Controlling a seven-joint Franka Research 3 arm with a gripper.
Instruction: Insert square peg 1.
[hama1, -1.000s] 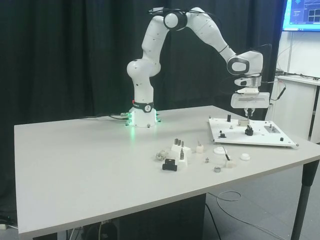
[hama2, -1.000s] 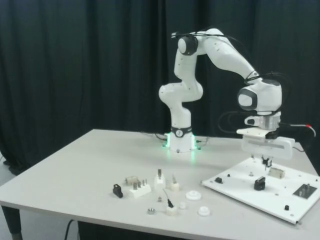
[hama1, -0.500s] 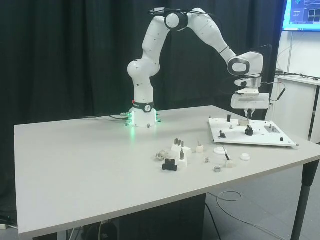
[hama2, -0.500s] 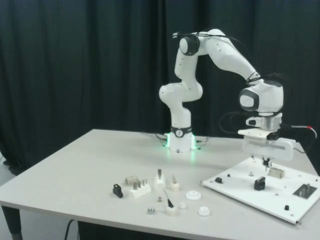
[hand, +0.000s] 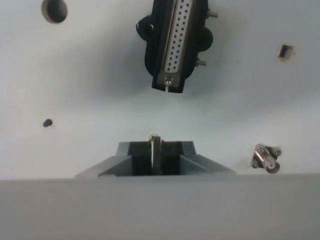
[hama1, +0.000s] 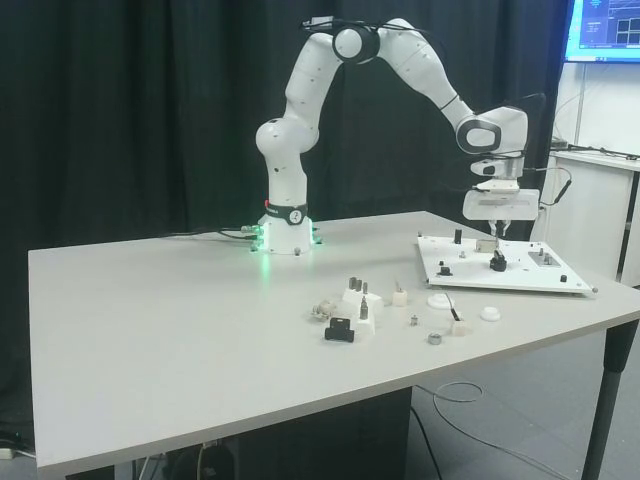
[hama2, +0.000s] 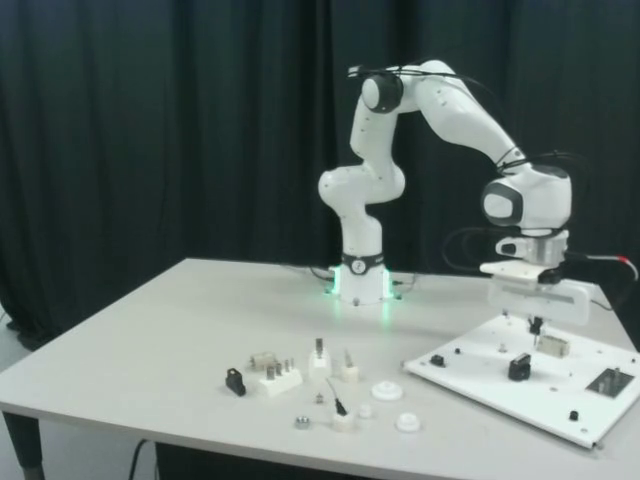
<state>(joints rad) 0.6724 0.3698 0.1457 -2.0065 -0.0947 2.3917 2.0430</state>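
In the wrist view my gripper (hand: 155, 159) is shut on a thin grey square peg (hand: 155, 147) that stands between the two grey fingers (hand: 125, 155). Beneath it lies the white task board (hand: 100, 85), with a black multi-pin connector (hand: 172, 45) and a round hole (hand: 54, 10) in it. Both room views place the gripper (hama1: 497, 230) (hama2: 535, 324) just above the board (hama1: 520, 277) (hama2: 480, 378), next to a small grey block (hama1: 487, 244) (hama2: 552, 346). The peg is too small to make out in the room views.
A small metal screw connector (hand: 265, 159) sits on the board near the gripper. Loose white and black parts (hama1: 355, 310) (hama2: 290, 378) lie mid-table. The arm's base (hama1: 285, 235) with green lights stands at the back. A white cabinet (hama1: 590, 200) stands beyond the table.
The gripper has shifted slightly sideways over the board, away from the arm's base, still holding the peg. Nothing on the table has moved.
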